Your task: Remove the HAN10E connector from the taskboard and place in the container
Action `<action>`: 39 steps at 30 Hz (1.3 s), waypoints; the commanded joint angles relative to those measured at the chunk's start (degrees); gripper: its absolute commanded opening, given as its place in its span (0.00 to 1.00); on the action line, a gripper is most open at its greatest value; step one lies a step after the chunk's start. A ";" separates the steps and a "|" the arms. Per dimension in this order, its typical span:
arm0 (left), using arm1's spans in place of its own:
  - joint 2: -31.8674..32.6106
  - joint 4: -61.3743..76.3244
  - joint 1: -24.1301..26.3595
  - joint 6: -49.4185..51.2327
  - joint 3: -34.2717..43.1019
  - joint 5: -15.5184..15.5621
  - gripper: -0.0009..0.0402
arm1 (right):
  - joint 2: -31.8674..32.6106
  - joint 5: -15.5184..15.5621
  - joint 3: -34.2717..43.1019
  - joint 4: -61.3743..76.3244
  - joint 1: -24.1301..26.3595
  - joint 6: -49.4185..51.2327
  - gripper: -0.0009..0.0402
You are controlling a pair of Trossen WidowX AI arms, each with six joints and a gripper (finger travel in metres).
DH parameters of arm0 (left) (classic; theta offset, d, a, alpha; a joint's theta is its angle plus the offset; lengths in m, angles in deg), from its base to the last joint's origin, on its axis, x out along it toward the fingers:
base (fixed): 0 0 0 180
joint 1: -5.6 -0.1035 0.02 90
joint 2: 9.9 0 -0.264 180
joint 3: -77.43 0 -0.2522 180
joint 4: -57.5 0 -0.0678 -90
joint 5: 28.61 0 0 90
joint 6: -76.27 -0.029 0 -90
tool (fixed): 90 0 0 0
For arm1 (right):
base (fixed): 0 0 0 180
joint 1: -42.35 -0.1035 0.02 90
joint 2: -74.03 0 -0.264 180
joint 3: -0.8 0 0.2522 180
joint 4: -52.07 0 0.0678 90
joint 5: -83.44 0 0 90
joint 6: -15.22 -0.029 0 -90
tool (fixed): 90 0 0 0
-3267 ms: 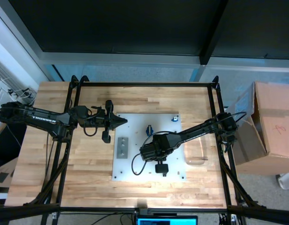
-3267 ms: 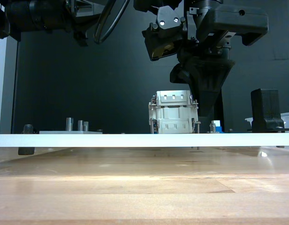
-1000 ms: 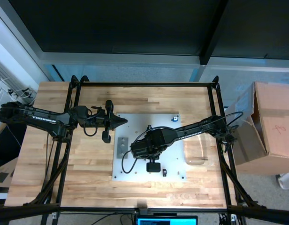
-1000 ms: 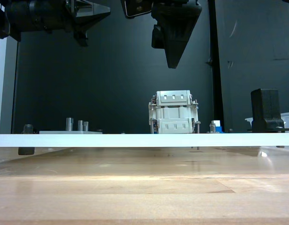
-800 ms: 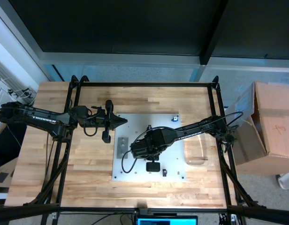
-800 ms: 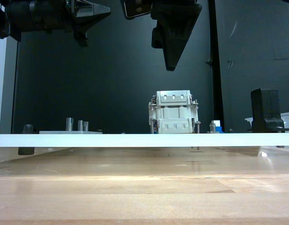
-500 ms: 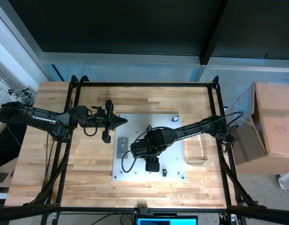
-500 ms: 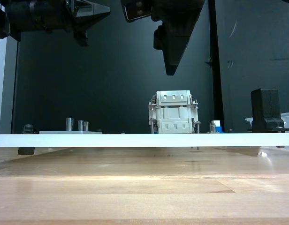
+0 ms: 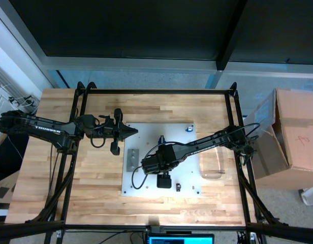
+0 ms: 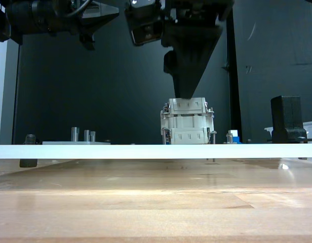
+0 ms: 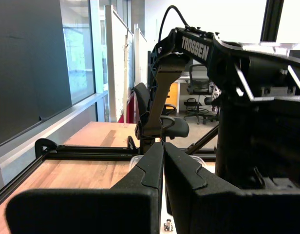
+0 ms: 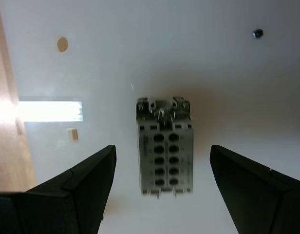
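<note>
The HAN10E connector (image 10: 187, 121), a pale grey block with two rows of pin holes, stands upright in its seat on the white taskboard (image 9: 141, 188). My right gripper (image 12: 162, 151) hangs directly over it, open. Its fingers (image 12: 86, 180) stand wide on either side of the connector (image 12: 163, 146), apart from it. In the low view the right gripper (image 10: 184, 93) reaches down to the connector's top edge. From above, the right gripper (image 9: 164, 179) hides the connector. My left gripper (image 9: 133, 131) is shut and empty, held above the board's far left corner.
A clear plastic container (image 9: 213, 162) lies on the table just right of the board. A grey plate (image 9: 132, 158) with metal posts (image 10: 82, 134) sits on the board's left. A black block (image 10: 286, 119) stands at its right. A cardboard box (image 9: 293, 137) is off the table's right edge.
The right gripper has gone from shut to wide open and come down from well above the connector to its top. The connector and the left arm have not moved.
</note>
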 commanded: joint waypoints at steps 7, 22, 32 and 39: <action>0.02 0.00 0.00 0.00 0.00 0.00 0.02 | 0.00 0.04 -2.40 -2.36 -0.09 0.31 0.62; 0.02 0.00 0.00 0.00 0.00 0.00 0.02 | 0.00 0.09 -2.40 -2.43 -0.04 0.94 0.18; 0.02 -0.02 0.00 0.00 0.00 0.00 0.02 | -0.46 0.07 -1.14 -2.60 -0.09 2.21 0.06; 0.02 -0.02 -0.02 0.00 0.00 0.00 0.02 | -1.25 0.04 0.72 -1.70 -0.07 2.21 0.07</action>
